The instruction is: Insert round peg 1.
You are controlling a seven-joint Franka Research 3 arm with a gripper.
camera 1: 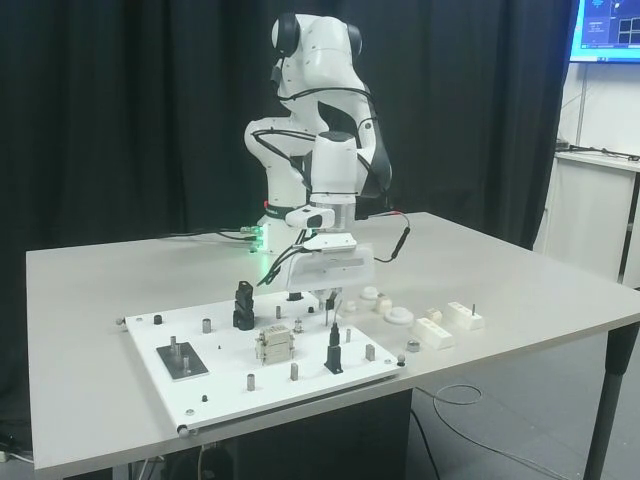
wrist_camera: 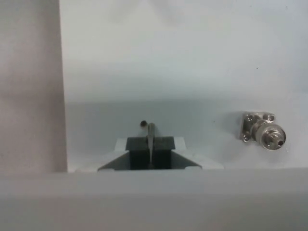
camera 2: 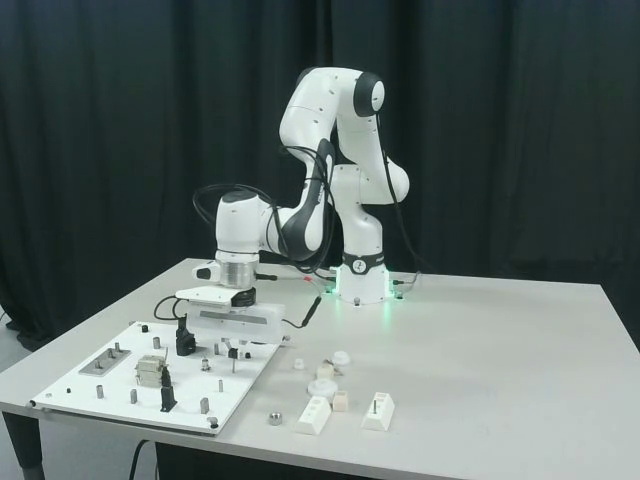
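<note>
— Grey table (camera 1: pixel 90 300), white arm (camera 2: pixel 335 130) bolted at its far side. What lies below the wrist?

— White board (camera 1: pixel 225 385) with fixtures (a metal connector (wrist_camera: pixel 263 131) stands off to one side in the wrist view).

— And the gripper (wrist_camera: pixel 151 161)?

— Black fingers clenched on the round peg (wrist_camera: pixel 151 139), a thin metal pin held upright just over the board, beside a small dark hole (wrist_camera: pixel 143 123).
</note>
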